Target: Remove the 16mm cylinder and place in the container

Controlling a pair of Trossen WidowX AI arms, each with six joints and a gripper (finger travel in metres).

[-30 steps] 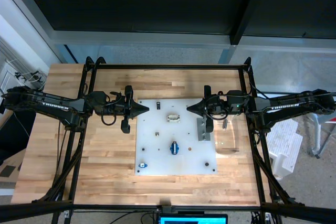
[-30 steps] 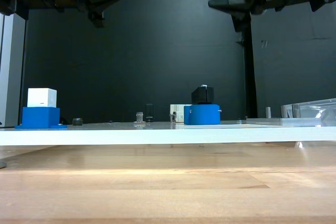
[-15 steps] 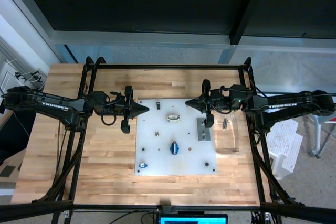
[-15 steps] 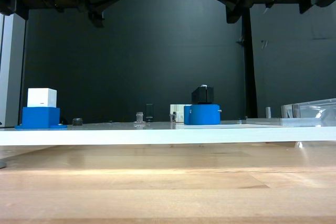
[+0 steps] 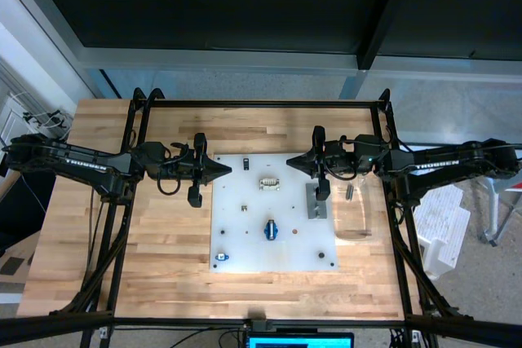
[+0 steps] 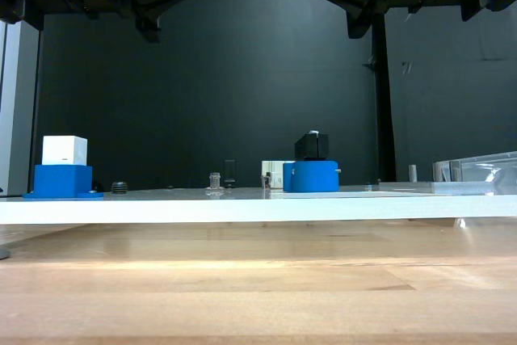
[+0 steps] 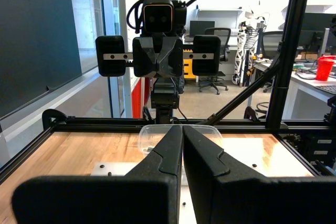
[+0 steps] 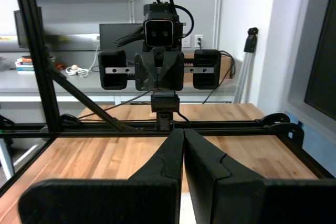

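Note:
The 16mm cylinder [image 5: 349,191] is a small grey peg lying within the outline of the container [image 5: 356,222], a clear tub on the wood just right of the white board [image 5: 245,238]. From table height the cylinder [image 6: 412,172] shows beside the container [image 6: 481,169]. My right gripper [image 5: 291,162] hangs shut and holds nothing, high over the board's far right part, left of the container. Across from it, my left gripper [image 5: 227,169] is shut over the board's far left edge. Each wrist view shows its own fingertips pressed together, left gripper [image 7: 182,142], right gripper [image 8: 184,148].
A grey rectangular block [image 5: 316,200] lies on the board under the right arm. A blue knob [image 5: 270,230] stands mid-board, and a blue base with a white cube [image 6: 63,169] near the front left corner. Black frame rails [image 5: 261,104] ring the table.
The right gripper has risen and shifted a little left and away from the container. The left arm has not moved.

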